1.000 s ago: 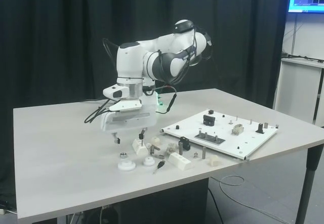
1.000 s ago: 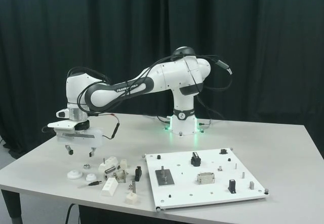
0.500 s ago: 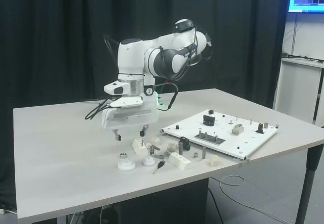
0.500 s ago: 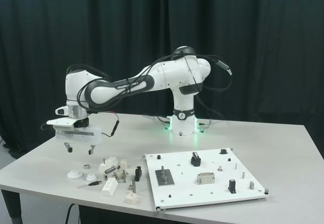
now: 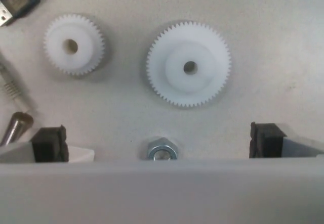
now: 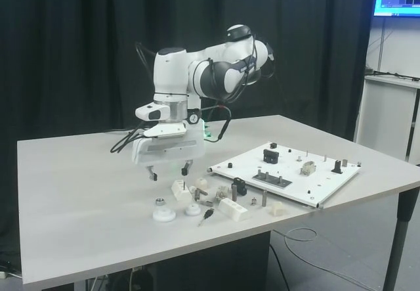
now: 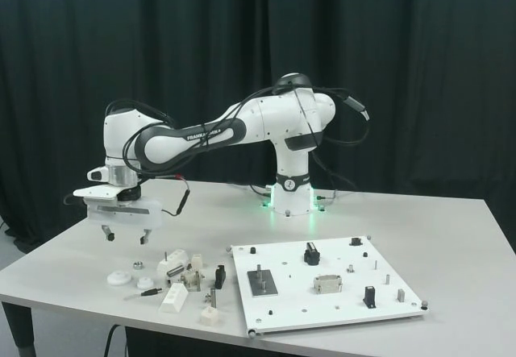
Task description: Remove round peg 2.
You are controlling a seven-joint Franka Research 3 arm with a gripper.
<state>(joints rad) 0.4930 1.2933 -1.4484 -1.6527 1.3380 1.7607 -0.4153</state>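
Grey table (image 7: 451, 236), taken from its left end as the second room view showed it. Farthest left, the white arm's gripper (image 7: 123, 234), hanging clear above the surface, jaws wide apart, nothing held.

Through the wrist view:
- black fingertips (image 5: 49, 143) far from each other
- a small nut (image 5: 162, 149) on the table between them
- beyond it a large white gear (image 5: 189, 64) beside a small white gear (image 5: 74, 44)
- near one fingertip, a metal cylinder (image 5: 14, 129) lying flat and only partly in view

Next to the right, a scatter of loose parts (image 7: 181, 280): white blocks, a black piece and thin pins, all off the board. Further right, the white board (image 7: 322, 313), with several things upright on it: a pin (image 7: 258, 271) on a grey plate, a black holder (image 7: 311, 254), and a thin post (image 7: 385, 278) toward the right edge.

Could not tell which piece was round peg 2. Possibly the metal cylinder among the loose parts under the gripper, possibly one of the uprights on the board.

Judged from empty jaws over the pile, well apart from the board: either removal done and the peg set down, or not yet begun. In the second case, everything left to do: reach to the board, grasp, lift out.
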